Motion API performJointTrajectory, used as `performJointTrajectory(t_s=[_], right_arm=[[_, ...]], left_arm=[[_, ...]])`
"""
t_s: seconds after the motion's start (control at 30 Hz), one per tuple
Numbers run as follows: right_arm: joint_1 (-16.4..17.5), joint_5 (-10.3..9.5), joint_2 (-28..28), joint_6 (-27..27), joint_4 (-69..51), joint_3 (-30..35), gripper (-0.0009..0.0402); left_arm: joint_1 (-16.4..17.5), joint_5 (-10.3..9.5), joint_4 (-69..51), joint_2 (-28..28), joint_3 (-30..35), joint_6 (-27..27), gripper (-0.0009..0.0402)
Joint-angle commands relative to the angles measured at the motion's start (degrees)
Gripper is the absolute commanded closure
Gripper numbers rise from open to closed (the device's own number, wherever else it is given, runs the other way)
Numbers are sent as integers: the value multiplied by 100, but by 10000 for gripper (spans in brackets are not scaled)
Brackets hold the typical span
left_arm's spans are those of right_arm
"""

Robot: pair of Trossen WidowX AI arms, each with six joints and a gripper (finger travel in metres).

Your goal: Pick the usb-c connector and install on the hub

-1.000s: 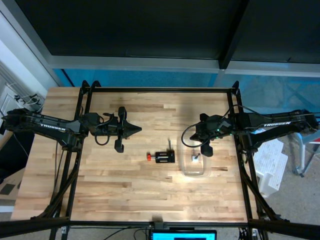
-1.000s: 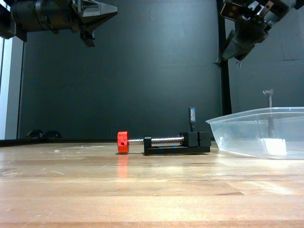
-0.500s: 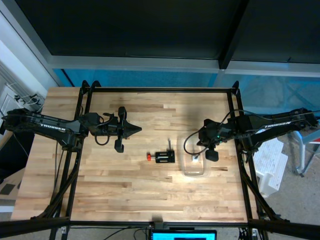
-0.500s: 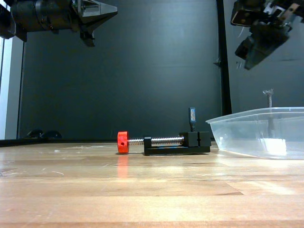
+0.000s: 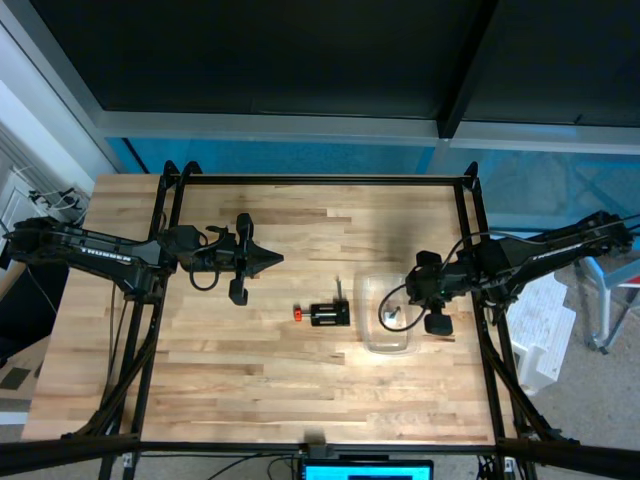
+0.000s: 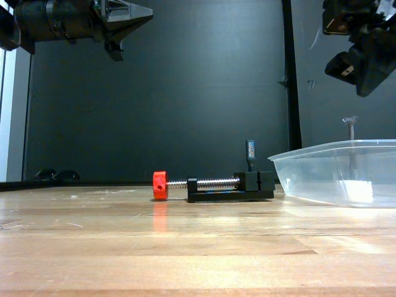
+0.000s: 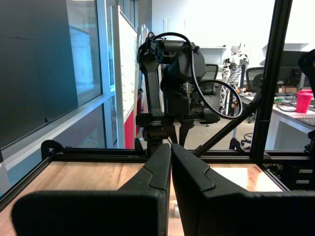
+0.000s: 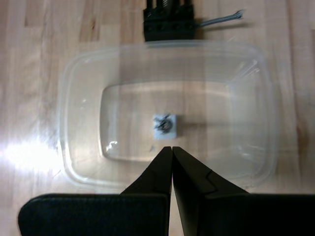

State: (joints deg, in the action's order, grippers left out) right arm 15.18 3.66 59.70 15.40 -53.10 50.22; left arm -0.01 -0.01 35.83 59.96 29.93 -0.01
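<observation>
Swinging across from the far rim, our right gripper (image 8: 172,148) now points down into the tray (image 8: 64,113), jaws together, with the connector (image 8: 166,125) just ahead of its tips and the hub (image 8: 170,24) beyond. We judge it must open before grasping. Our left gripper (image 7: 171,146) hangs unchanged, closed, well away from the hub.

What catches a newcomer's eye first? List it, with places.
The hub, red-orange tipped, stands out at the table's middle. Right of it, the clear tray holds the usb-c connector, with the shut right tool hanging above it. The shut left tool hovers high over the table's left half.
</observation>
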Motion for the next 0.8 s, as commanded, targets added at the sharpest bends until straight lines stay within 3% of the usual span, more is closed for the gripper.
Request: performJointTrajectory(t_s=[0.03,0.2,0.8], right_arm=[[116,0,9,66,-87,-2,393],[256,144,9,83,-243,-2,393],[304,302,271,72,-382,59,390]], left_arm=[[2,0,2,2,2,0,393],[0,0,2,2,2,0,393],[0,0,2,2,2,0,393]])
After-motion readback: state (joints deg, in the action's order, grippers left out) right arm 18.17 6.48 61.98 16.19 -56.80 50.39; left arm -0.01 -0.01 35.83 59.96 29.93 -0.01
